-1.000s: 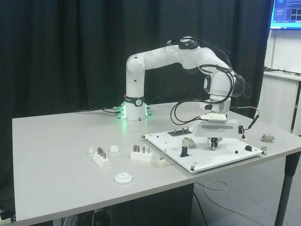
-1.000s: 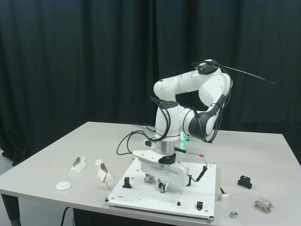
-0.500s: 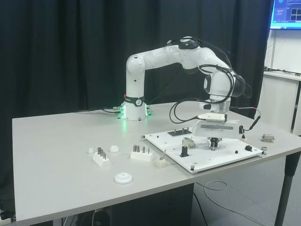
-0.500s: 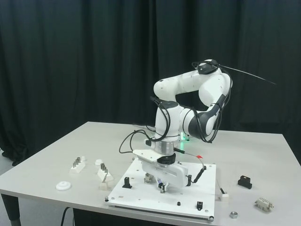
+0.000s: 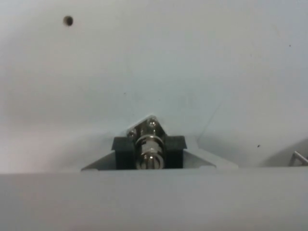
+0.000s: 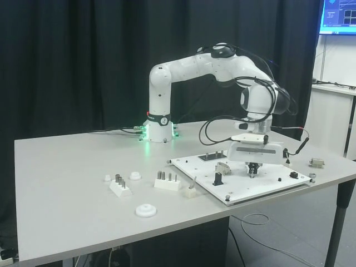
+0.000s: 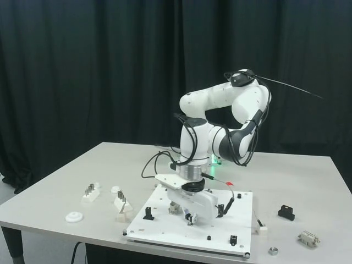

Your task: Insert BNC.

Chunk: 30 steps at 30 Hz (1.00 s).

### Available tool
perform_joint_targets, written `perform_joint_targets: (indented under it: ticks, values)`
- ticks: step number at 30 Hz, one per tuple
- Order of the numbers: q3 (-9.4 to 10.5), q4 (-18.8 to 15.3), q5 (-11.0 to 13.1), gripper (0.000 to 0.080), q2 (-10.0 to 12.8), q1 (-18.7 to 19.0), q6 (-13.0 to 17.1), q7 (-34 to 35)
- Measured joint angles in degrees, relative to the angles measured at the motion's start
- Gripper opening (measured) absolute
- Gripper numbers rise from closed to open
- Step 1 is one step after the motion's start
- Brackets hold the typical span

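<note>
In the wrist view a metal BNC connector (image 5: 150,153) stands upright between my two black fingers (image 5: 123,153). My gripper (image 5: 150,155) is shut on it. Right behind it a small metal flange (image 5: 147,126) with two screws sits on the white board (image 5: 154,62). From the room views, the gripper (image 6: 253,170) (image 7: 189,219) points straight down at the middle of the white board (image 6: 261,188) (image 7: 165,228), its tips touching or almost touching the surface. A wide white hand body hides the connector in both room views.
A black bracket (image 6: 218,178) and small black parts (image 6: 293,174) stand on the board. Two white holders with grey pins (image 6: 119,185) (image 6: 168,181) and a white disc (image 6: 146,210) lie beside the board. On the table beyond the board's other side are a black block (image 7: 285,212) and a grey plug (image 7: 308,238).
The hand has turned a little about its vertical axis over the same spot on the board, and the cable hanging from it swung along with it.
</note>
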Motion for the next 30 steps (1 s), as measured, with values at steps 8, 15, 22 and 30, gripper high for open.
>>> perform_joint_targets:
  ticks: [8,15,22,30]
  values:
    - [-0.03,0.2,1.1,0.0121,-0.1,-0.8,-1.1,2.4]
    - [-0.08,0.5,1.8,0.0121,-0.1,-1.3,-1.9,2.7]
    - [-0.08,0.6,1.8,0.0121,-0.2,-1.5,-2.2,3.1]
    - [-0.07,0.7,1.9,0.0121,-0.2,-1.6,-2.3,3.1]
